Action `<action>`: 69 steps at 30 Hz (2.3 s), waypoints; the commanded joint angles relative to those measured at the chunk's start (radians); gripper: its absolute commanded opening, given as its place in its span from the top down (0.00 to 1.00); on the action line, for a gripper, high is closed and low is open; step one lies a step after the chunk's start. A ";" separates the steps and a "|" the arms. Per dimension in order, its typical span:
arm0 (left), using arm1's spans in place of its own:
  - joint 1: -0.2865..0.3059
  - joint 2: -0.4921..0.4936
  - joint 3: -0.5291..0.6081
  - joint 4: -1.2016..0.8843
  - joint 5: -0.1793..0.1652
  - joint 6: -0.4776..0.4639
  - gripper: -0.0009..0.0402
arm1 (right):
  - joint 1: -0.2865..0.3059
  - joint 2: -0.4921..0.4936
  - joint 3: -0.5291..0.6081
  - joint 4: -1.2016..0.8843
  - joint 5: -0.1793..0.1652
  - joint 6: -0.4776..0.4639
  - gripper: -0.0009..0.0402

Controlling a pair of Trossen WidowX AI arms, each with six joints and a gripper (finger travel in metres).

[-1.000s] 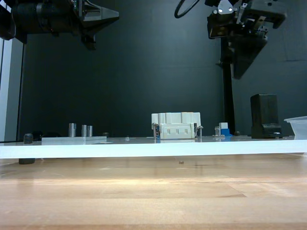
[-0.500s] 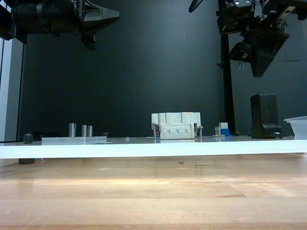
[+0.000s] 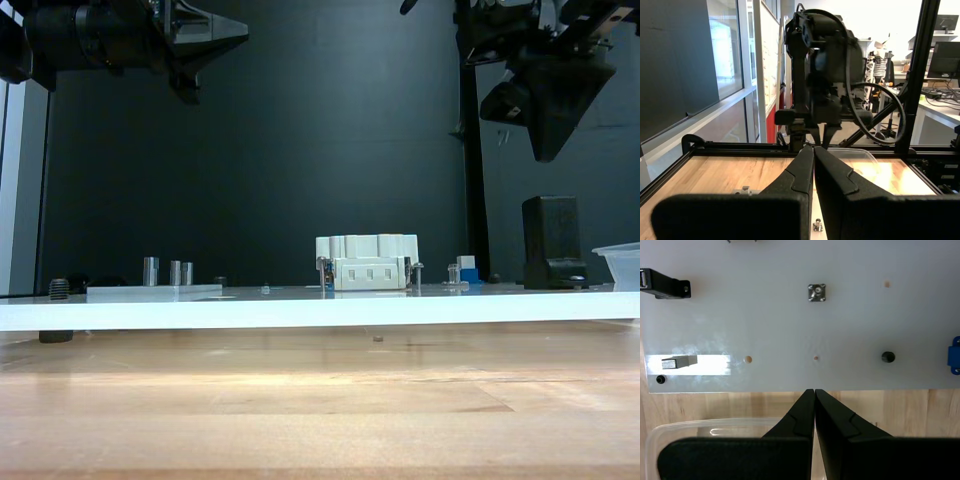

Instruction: Pick the 16mm bar from the taskboard and place it in the container

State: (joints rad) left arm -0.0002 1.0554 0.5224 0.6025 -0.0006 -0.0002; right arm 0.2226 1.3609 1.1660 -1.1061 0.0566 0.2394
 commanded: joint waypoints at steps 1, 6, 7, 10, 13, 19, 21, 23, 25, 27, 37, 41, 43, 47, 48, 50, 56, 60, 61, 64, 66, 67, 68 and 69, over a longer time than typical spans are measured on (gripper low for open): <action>0.000 0.000 0.000 0.000 0.000 0.000 0.98 | 0.033 0.020 0.021 -0.006 -0.001 0.024 0.98; 0.000 0.000 0.000 0.000 0.000 0.000 0.98 | 0.084 0.046 0.037 -0.007 -0.001 0.068 0.98; 0.000 0.000 0.000 0.000 0.000 0.000 0.98 | 0.093 0.053 0.038 -0.007 -0.001 0.078 0.98; 0.000 0.000 0.000 0.000 0.000 0.000 0.98 | 0.119 0.069 0.043 -0.007 -0.002 0.111 0.98; 0.000 0.000 0.000 0.000 0.000 0.000 0.98 | 0.145 0.090 0.051 -0.008 -0.001 0.138 0.98; 0.000 0.000 0.000 0.000 0.000 0.000 0.98 | 0.193 0.144 0.089 -0.008 -0.002 0.173 0.98; 0.000 0.000 0.000 0.000 0.000 0.000 0.98 | 0.206 0.164 0.104 -0.007 -0.005 0.175 0.98; 0.000 0.000 0.000 0.000 0.000 0.000 0.98 | 0.219 0.180 0.117 -0.006 -0.005 0.178 0.98; 0.000 0.000 0.000 0.000 0.000 0.000 0.98 | 0.226 0.191 0.127 -0.006 -0.005 0.191 0.98; 0.000 0.000 0.000 0.000 0.000 0.000 0.98 | 0.232 0.202 0.134 -0.005 -0.006 0.204 0.98; 0.000 0.000 0.000 0.000 0.000 0.000 0.98 | 0.285 0.241 0.134 0.028 -0.006 0.256 0.98; 0.000 0.000 0.000 0.000 0.000 0.000 0.98 | 0.303 0.256 0.134 0.047 -0.006 0.274 0.98; 0.000 0.000 0.000 0.000 0.000 0.000 0.98 | 0.308 0.263 0.134 0.051 -0.006 0.282 0.98; 0.000 0.000 0.000 0.000 0.000 0.000 0.98 | 0.323 0.273 0.134 0.058 -0.006 0.307 0.98; 0.000 0.000 0.000 0.000 0.000 0.000 0.98 | 0.327 0.276 0.134 0.061 -0.006 0.312 0.98; 0.000 0.000 0.000 0.000 0.000 0.000 0.98 | 0.335 0.284 0.134 0.072 -0.006 0.314 0.98; 0.000 0.000 0.000 0.000 0.000 0.000 0.98 | 0.360 0.303 0.134 0.085 -0.008 0.352 0.97; 0.000 0.000 0.000 0.000 0.000 0.000 0.98 | 0.375 0.316 0.134 0.105 -0.007 0.360 0.94; 0.000 0.000 0.000 0.000 0.000 0.000 0.98 | 0.378 0.319 0.134 0.107 -0.006 0.367 0.93; 0.000 0.000 0.000 0.000 0.000 0.000 0.98 | 0.385 0.327 0.134 0.107 -0.005 0.388 0.90; 0.000 0.000 0.000 0.000 0.000 0.000 0.98 | 0.387 0.332 0.134 0.111 -0.004 0.394 0.87; 0.000 0.000 0.000 0.000 0.000 0.000 0.98 | 0.389 0.333 0.134 0.115 -0.005 0.394 0.86; 0.000 0.000 0.000 0.000 0.000 0.000 0.98 | 0.390 0.335 0.134 0.119 -0.004 0.401 0.84; 0.000 0.000 0.000 0.000 0.000 0.000 0.98 | 0.391 0.335 0.134 0.124 -0.005 0.401 0.82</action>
State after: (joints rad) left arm -0.0002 1.0554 0.5224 0.6029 -0.0006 -0.0002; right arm 0.6117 1.6951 1.3006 -0.9878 0.0521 0.6369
